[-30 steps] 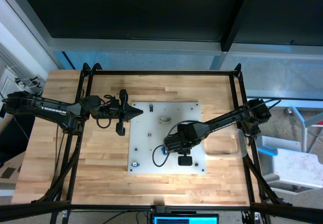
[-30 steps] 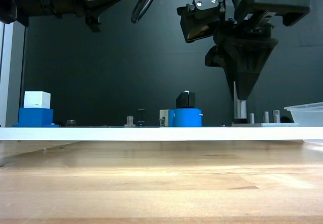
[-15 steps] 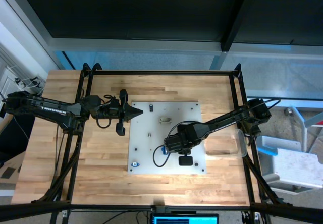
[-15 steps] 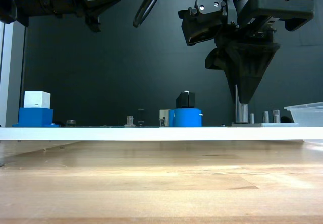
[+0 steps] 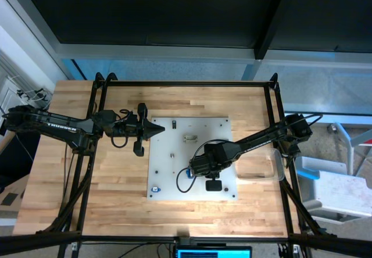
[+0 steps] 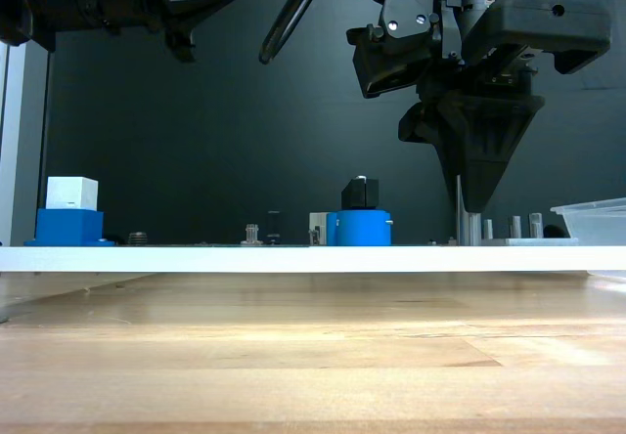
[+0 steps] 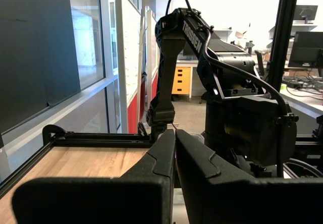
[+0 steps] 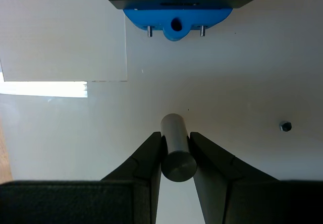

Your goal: Pick the 16mm cylinder and place it in the taskboard

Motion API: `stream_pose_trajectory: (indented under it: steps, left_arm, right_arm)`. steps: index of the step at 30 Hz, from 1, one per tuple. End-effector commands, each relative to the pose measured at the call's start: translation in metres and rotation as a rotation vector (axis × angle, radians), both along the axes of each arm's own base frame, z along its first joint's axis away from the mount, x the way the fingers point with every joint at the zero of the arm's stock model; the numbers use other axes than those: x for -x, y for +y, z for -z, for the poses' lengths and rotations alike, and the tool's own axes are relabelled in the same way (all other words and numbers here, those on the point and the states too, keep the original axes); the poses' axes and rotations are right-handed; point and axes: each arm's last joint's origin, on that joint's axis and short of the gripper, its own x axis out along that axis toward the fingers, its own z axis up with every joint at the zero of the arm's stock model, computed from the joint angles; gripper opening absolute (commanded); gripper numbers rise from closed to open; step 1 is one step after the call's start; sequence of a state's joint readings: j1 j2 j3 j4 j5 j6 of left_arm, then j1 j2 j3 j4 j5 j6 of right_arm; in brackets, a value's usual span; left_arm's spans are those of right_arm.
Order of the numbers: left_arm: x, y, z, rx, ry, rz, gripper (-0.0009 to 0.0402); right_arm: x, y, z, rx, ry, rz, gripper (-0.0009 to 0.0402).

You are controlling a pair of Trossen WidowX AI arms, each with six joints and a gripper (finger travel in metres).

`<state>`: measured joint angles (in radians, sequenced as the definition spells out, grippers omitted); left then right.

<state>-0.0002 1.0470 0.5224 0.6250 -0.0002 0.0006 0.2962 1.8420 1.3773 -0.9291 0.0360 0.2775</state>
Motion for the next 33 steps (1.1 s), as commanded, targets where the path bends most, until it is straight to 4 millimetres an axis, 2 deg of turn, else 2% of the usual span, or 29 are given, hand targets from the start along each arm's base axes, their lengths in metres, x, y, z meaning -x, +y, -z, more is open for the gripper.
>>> stream_pose_trajectory:
  steps: [1, 33]
  left_arm:
    - [0.0, 0.0, -0.0002, 0.0, -0.001, 0.0, 0.0]
    - [0.0, 0.0001, -0.0002, 0.0, -0.001, 0.0, 0.0]
  right_arm:
    - [0.0006, -0.0002, 0.0012, 0.001, 0.004, 0.001, 0.0016]
    - [-0.0007, -0.0012, 0.0079, 0.016, -0.031, 0.004, 0.0016]
